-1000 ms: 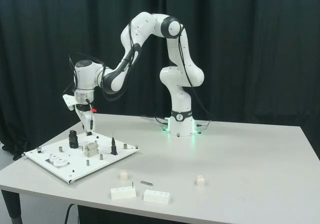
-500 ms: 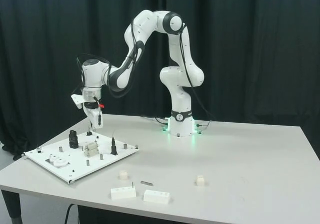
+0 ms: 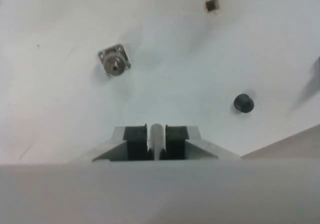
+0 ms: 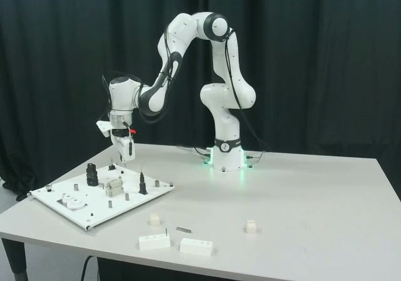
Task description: Insert round peg 2.
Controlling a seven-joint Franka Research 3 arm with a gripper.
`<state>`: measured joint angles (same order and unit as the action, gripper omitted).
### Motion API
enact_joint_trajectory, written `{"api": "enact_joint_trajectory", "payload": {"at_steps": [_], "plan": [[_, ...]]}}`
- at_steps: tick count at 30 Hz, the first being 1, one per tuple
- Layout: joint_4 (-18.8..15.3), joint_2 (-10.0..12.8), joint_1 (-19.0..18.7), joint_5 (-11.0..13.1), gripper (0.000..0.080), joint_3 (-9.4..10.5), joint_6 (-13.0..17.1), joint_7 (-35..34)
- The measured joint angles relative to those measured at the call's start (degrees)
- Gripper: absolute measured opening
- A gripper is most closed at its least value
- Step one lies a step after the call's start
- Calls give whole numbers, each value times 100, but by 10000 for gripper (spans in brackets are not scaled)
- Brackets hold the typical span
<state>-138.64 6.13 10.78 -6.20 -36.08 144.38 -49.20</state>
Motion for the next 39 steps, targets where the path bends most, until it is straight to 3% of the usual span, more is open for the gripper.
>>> {"api": "enact_joint_trajectory", "payload": {"at_steps": [10,20,24,39], "plan": [[-284,0,0,686,72,-130,272,822],[-324,-1,-29,1400,72,-24,259,1377],[-324,-6,-83,1498,72,44,238,1382],[-325,-14,-266,1465,72,65,234,1241]]}}
